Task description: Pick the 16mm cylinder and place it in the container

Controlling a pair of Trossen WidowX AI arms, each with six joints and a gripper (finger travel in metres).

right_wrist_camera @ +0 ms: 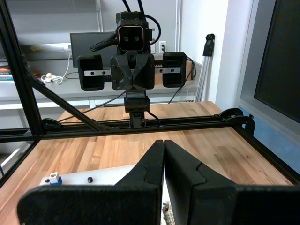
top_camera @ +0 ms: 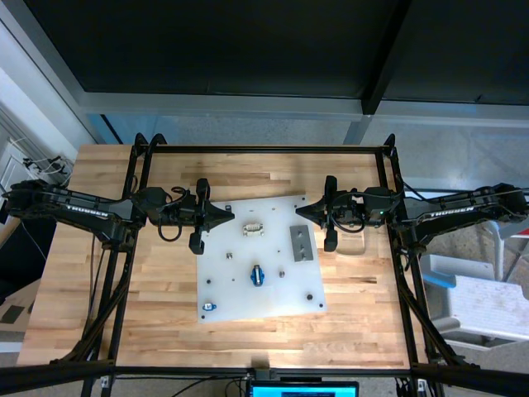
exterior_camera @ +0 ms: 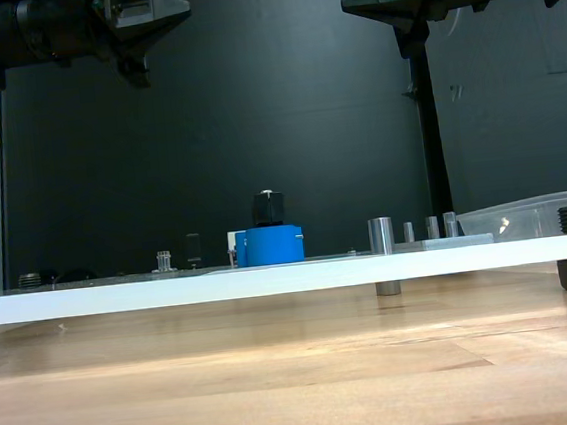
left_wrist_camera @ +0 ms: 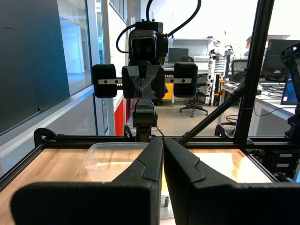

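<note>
Above the light wooden tabletop [top_camera: 107,289] and its white plastic task board [top_camera: 273,299], your left claw [top_camera: 228,212] and right claw [top_camera: 298,212] hang high, both clenched empty. The clear plastic rectangular container [top_camera: 354,243] rests beneath the right claw, just off the board's edge. The tiny silver-grey metal 16mm cylinder [top_camera: 282,270] stands on the board, well below both claws, nearer the right. Likely rigid, slick, light: pinch its sides squarely.

Clear plastic container [left_wrist_camera: 101,159], matt white board [top_camera: 248,303], wooden table [top_camera: 149,306]
</note>
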